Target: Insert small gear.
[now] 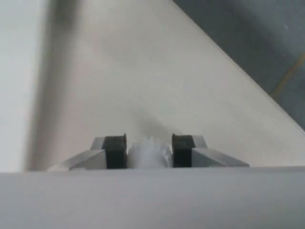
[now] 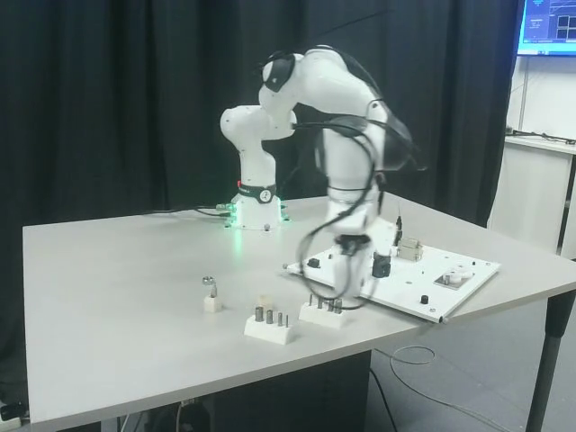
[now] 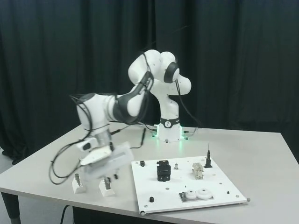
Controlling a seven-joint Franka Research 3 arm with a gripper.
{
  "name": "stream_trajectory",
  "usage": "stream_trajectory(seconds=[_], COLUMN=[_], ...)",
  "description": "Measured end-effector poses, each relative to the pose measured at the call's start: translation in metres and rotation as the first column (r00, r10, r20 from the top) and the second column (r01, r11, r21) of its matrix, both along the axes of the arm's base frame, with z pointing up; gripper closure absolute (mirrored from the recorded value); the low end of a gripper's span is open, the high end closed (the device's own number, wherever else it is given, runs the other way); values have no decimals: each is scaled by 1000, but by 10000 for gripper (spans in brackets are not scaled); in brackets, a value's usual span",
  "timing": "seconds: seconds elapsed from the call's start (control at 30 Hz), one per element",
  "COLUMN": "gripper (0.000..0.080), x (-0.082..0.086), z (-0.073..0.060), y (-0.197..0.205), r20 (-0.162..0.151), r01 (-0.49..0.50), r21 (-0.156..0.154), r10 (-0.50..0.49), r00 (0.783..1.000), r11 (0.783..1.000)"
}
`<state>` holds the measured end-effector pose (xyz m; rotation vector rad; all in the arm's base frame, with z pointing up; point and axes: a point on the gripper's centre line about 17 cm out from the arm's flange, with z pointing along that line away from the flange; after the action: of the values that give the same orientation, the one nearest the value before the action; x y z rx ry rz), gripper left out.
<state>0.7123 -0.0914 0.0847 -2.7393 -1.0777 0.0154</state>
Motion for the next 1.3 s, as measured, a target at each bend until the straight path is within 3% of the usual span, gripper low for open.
stream_trajectory(seconds=[0.3, 0.7, 0.87, 0.97, 1.1, 1.3], gripper=[603, 603, 603, 603, 603, 603], x=[-1, -10, -16, -19, -21, -23], z=[2, 7, 8, 8, 9, 9], y=[94, 201, 231, 244, 259, 274], r20=[-34, -34, -35, -33, -27, -32], r01=[-32, -171, -223, -301, -423, -509], r21=[4, -10, -37, -66, -99, -150], r10=[32, 170, 222, 300, 422, 510], r00=[999, 985, 974, 954, 906, 860], r11=[999, 985, 974, 951, 901, 848])
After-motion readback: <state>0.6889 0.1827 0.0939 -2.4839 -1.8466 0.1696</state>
